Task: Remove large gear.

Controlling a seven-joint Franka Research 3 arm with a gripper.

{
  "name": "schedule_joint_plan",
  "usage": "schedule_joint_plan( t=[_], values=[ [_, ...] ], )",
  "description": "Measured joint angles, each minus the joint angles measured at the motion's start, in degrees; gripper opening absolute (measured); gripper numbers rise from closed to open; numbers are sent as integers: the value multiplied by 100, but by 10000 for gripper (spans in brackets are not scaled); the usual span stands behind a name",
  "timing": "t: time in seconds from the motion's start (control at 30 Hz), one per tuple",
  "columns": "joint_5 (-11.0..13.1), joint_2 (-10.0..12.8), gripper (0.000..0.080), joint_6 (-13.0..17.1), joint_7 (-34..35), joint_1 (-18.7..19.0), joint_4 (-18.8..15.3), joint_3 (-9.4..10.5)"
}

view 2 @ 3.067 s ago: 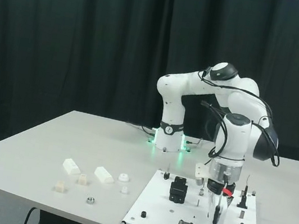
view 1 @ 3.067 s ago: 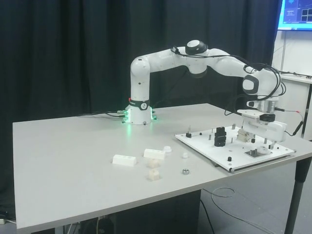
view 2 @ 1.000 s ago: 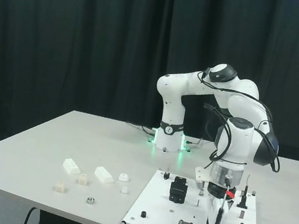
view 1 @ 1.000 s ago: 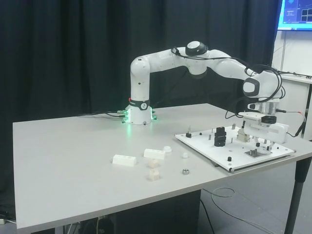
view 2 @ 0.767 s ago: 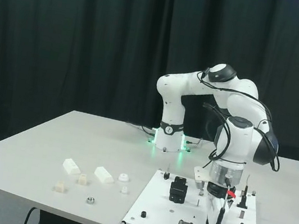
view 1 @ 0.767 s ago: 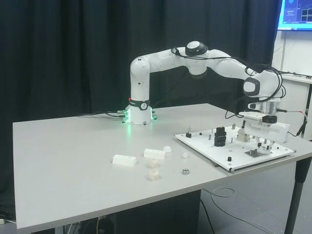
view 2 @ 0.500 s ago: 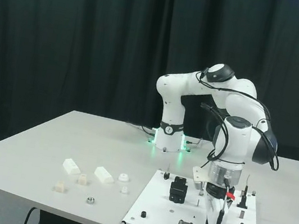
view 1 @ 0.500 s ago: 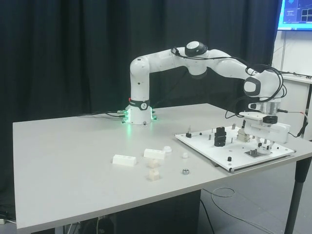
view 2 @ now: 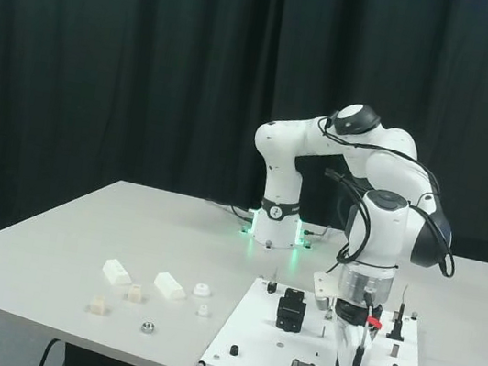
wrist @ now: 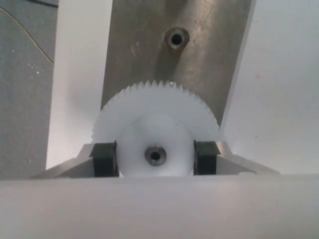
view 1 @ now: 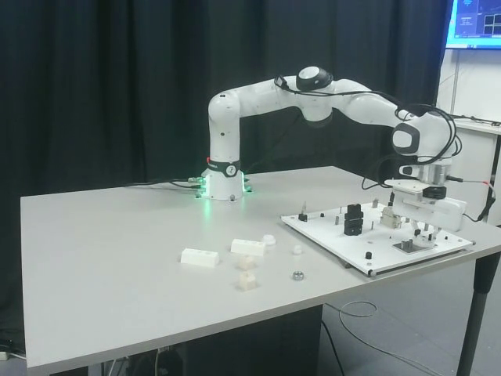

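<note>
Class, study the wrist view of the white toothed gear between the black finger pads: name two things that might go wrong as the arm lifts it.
1. The black pads grip only the smooth round hub of the white toothed gear, so it might slip from the gripper.
2. The gear hangs close above the grey metal plate; tilting or drifting sideways might catch its teeth on the white board fixtures.

Two white blocks (view 1: 200, 257) (view 1: 247, 247) lie on the grey table (view 1: 117, 235), a small nut (view 1: 297, 275) at their four o'clock. On the white board (view 1: 329, 239), a black fixture (view 1: 353, 220) stands upright.
</note>
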Motion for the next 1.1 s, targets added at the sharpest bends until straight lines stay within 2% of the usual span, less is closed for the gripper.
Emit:
schedule_joint_plan(
  t=[1.1],
  values=[
    [-62,-12,323,-234,-102,-164,238,40]
  ],
)
